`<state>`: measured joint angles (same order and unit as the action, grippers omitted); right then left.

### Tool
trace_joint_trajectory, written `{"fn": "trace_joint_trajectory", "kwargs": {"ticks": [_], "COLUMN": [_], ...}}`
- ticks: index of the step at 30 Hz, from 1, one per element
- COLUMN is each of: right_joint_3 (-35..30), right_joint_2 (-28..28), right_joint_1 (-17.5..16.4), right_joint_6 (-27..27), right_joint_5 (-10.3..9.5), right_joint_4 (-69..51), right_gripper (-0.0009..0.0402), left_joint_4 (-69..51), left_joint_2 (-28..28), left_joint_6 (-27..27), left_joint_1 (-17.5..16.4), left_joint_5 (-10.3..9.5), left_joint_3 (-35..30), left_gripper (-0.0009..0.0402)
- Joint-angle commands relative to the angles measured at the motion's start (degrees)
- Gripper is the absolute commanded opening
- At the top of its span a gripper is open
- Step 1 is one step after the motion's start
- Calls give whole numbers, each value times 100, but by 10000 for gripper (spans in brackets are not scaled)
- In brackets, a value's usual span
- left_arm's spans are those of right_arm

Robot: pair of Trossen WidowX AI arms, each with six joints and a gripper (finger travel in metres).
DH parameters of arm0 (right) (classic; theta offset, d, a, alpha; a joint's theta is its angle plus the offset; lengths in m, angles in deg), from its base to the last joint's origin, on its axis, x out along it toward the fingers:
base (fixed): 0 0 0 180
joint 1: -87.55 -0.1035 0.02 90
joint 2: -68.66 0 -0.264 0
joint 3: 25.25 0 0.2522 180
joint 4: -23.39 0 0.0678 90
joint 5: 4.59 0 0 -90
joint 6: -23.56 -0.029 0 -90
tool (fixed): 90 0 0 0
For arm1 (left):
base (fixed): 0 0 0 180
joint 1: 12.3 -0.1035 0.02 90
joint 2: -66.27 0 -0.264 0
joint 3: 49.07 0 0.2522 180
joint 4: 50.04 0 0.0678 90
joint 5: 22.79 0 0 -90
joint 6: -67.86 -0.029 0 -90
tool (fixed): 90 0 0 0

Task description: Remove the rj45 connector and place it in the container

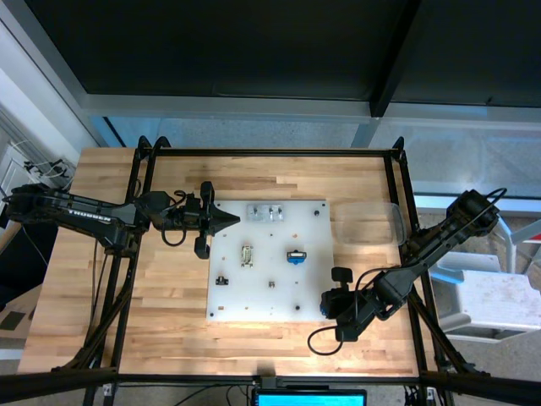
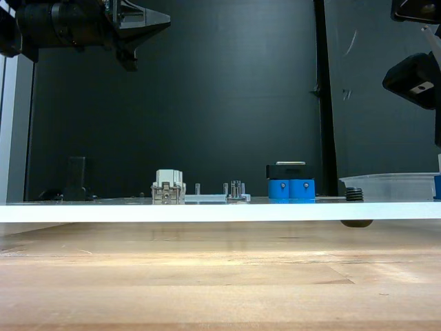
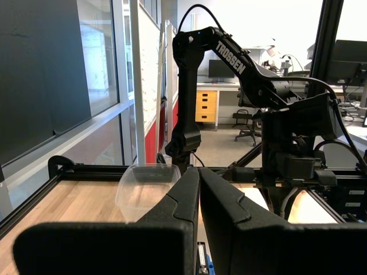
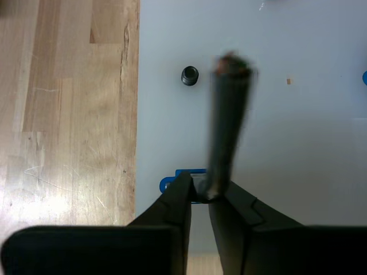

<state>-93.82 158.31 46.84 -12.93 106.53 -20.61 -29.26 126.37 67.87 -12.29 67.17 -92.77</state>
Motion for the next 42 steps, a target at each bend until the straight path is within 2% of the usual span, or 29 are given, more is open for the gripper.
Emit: {"fn": "trace_joint_trajectory", "kwargs": {"ticks": [1, 24, 34, 42], "right_joint_3": [4, 4, 4, -153], "right_joint_2": [2, -96, -330, -793], "right_joint_1": [4, -15, -20, 13], "right_joint_6": [2, 66, 101, 313], "right_joint_5": [35, 33, 35, 33], "right_joint_4": [-7, 76, 37, -304], "right_gripper": [-2, 0, 0, 0], "left_joint_4": [0, 0, 0, 0], "left_joint_2": [0, 2, 2, 2], "left_joint_6": [0, -2, 0, 0], "left_joint_1": [-2, 0, 0, -2], "left_joint_5": [0, 0, 0, 0], "left_joint_3": [-2, -2, -2, -2], "left_gripper": [0, 0, 0, 0]}}
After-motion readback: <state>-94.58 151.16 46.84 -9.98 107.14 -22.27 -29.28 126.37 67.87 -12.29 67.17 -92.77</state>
